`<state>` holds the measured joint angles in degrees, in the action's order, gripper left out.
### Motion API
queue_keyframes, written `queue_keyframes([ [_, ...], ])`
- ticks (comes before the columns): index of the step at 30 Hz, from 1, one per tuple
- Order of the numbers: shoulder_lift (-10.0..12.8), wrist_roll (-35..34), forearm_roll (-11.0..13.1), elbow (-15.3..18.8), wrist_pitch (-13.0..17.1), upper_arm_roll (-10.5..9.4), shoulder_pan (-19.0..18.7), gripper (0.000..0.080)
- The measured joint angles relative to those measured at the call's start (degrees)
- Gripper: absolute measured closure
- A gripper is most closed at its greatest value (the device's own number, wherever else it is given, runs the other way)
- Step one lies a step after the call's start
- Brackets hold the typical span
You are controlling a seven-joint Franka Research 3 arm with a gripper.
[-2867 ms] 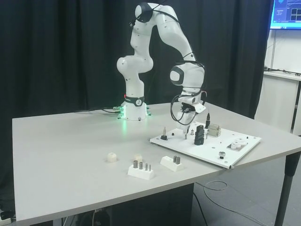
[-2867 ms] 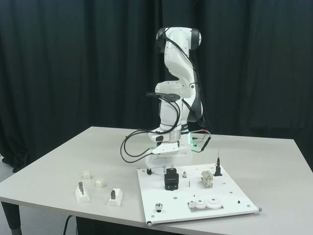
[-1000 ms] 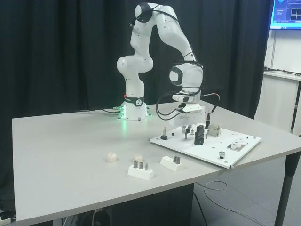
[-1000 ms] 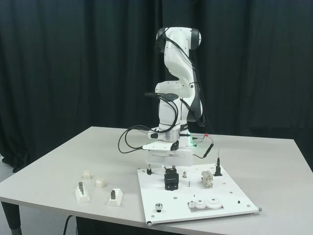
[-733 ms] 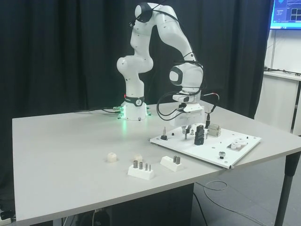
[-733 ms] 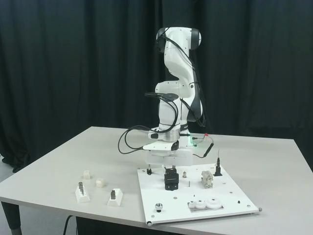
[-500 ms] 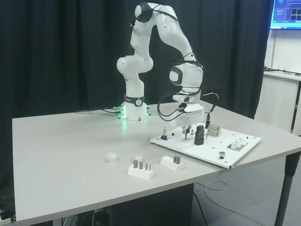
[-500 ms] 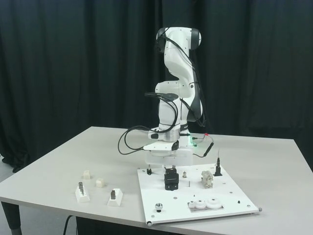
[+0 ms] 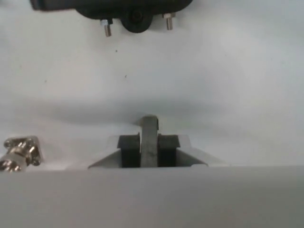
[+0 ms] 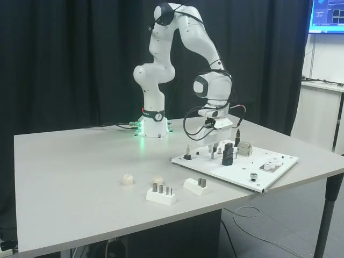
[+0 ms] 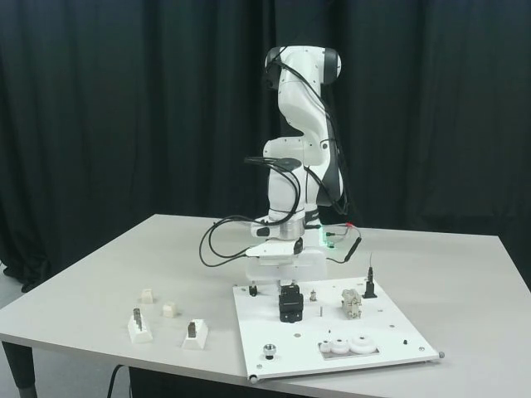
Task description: Insert square peg 2.
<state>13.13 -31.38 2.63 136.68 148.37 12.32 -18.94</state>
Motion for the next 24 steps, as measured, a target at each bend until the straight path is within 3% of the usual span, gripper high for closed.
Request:
queue_keyframes([
  [9, 0.0, 3.8, 1.5, -0.1, -0.2, 0.00, 0.3, 0.0728],
  [24, 0.0, 7.8, 1.6, -0.1, -0.3, -0.03, 0.3, 0.0728],
])
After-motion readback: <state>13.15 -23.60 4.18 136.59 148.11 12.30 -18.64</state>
